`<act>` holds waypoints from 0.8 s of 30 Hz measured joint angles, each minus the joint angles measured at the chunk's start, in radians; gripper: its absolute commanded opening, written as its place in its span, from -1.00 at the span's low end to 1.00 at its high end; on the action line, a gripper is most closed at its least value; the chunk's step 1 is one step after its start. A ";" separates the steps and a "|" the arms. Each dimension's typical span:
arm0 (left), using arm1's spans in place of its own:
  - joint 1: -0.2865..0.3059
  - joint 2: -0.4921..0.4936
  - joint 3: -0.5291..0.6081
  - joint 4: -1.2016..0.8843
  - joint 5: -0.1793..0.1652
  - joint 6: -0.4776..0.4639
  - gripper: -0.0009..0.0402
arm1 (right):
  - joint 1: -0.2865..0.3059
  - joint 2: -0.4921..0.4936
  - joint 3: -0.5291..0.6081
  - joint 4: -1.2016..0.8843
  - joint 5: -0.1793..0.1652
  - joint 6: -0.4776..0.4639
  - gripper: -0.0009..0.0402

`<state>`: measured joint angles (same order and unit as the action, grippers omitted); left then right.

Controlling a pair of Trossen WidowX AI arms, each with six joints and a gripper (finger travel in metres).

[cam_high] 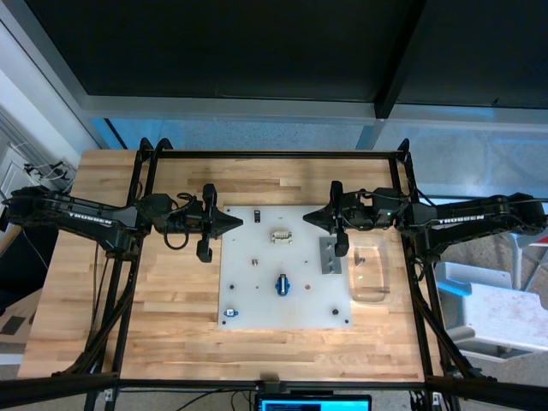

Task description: Pick the 16mm cylinder and place it in the taskboard

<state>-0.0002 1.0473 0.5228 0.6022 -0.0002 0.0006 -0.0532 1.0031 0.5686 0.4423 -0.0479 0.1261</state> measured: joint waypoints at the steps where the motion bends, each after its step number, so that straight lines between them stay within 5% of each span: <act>1: 0.000 0.000 0.000 0.000 0.000 0.000 -0.96 | 0.000 0.000 0.010 -0.024 0.000 0.000 -0.96; 24: 0.000 0.000 0.000 0.000 0.000 0.000 -0.96 | 0.012 0.000 0.292 -0.854 0.003 0.008 -0.96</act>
<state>-0.0002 1.0470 0.5228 0.6022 -0.0006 0.0006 -0.0414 1.0031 0.8608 -0.4118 -0.0448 0.1337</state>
